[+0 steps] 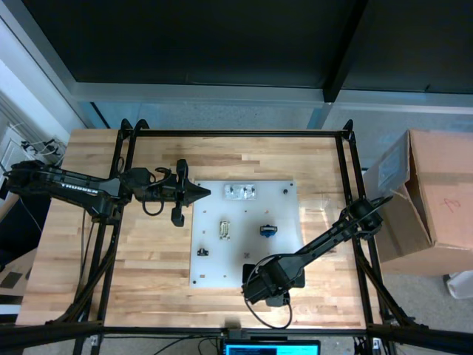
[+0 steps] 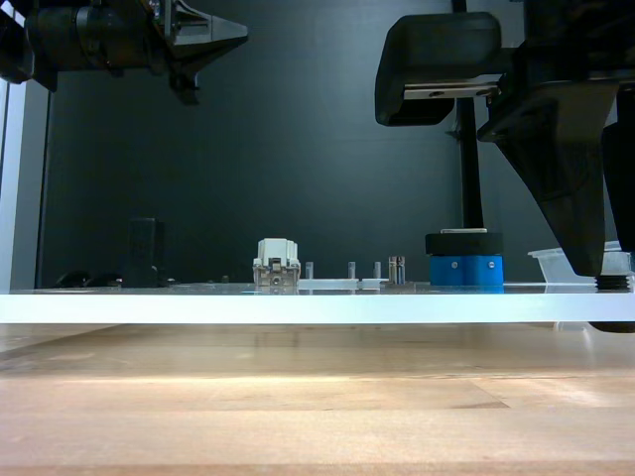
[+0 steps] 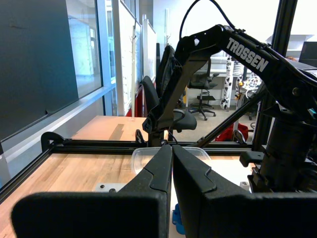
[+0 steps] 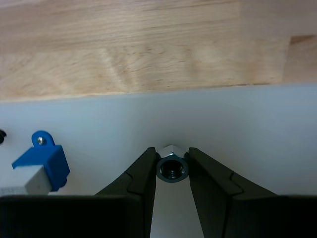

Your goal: Pick the M12 nut and place it on its threads and fasten

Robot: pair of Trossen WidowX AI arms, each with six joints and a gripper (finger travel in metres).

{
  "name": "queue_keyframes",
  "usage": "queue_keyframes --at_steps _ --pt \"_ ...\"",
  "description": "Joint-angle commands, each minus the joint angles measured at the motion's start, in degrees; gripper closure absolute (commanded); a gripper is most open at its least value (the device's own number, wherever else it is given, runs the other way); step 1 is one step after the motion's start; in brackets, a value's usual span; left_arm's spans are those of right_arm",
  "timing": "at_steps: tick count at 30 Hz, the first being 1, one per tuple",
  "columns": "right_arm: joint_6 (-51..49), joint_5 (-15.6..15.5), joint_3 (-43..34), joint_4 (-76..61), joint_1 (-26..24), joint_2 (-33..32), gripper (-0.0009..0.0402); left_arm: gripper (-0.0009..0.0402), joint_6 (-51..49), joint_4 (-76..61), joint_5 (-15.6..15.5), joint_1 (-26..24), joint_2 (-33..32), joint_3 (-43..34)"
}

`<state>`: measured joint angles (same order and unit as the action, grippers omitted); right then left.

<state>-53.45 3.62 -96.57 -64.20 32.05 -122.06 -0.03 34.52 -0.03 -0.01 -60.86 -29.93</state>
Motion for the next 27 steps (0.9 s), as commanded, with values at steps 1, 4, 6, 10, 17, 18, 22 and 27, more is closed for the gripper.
queue_keyframes --at_steps 1,4,6,10,17,18,22,27 --pt "5.07 -0.11 0.02 0.22 -0.07 -0.17 0.0361 0.0393 0.00 0.00 0.02 0.00 0.00 -0.02" --pt "13.46 -0.13 0.02 0.22 -0.11 -0.17 0.0361 0.0393 0.00 0.00 0.02 0.00 0.00 -0.02" --pt "20.09 -0.15 0.02 0.22 -0.17 -0.17 0.0361 0.0393 0.00 0.00 0.02 0.00 0.00 -0.02" --pt "32.11 -0.17 0.02 0.15 -0.22 -0.17 0.0362 0.0393 0.00 0.00 0.02 0.00 0.00 -0.02" --pt "52.37 -0.17 0.02 -0.72 -0.33 -0.17 0.0361 0.0393 0.00 0.00 0.02 0.00 0.00 -0.02" --pt "54.75 -0.17 0.02 -0.76 -0.37 -0.17 0.0362 0.0393 0.00 0.00 0.02 0.00 0.00 -0.02" --pt "63.91 -0.17 0.02 -0.87 -0.46 -0.17 0.0362 0.0393 0.00 0.00 0.02 0.00 0.00 -0.02" --pt "72.50 -0.17 0.02 -0.90 -0.68 -0.17 0.0362 0.0393 0.00 0.00 0.02 0.00 0.00 -0.02"
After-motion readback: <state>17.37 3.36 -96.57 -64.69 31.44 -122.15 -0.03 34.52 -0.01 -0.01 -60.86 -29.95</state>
